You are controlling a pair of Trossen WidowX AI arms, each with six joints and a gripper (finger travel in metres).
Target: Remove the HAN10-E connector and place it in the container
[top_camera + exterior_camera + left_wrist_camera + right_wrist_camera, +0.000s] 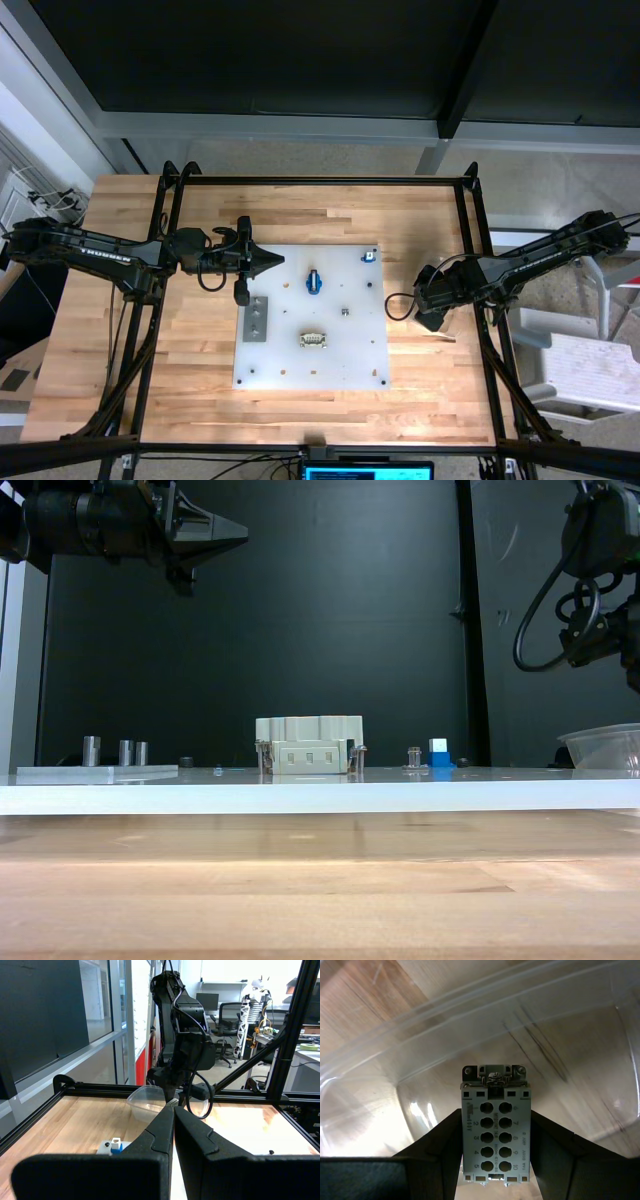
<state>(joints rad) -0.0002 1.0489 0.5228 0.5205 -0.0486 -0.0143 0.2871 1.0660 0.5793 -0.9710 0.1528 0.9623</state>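
While both arms hover:
Right gripper (495, 1120): clamps the HAN10-E connector (495, 1140) over the container (570, 1060), right side.
Left gripper (275, 262): fingers pressed together, empty, over the board (340, 350), far-left corner.

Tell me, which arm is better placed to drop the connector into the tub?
Right. The right gripper grips the HAN10-E connector above the container; the left gripper hangs shut and empty above the board.

Table: light wood planks (430, 215), enclosed by a black metal frame (320, 181) | Backdrop: a dark panel (350, 610) is set behind | Floor: grey (330, 158) | Room beyond: glass partitions (100, 1015), an office chair (227, 1032) and a monitor (207, 1001) are seen, brightly lit
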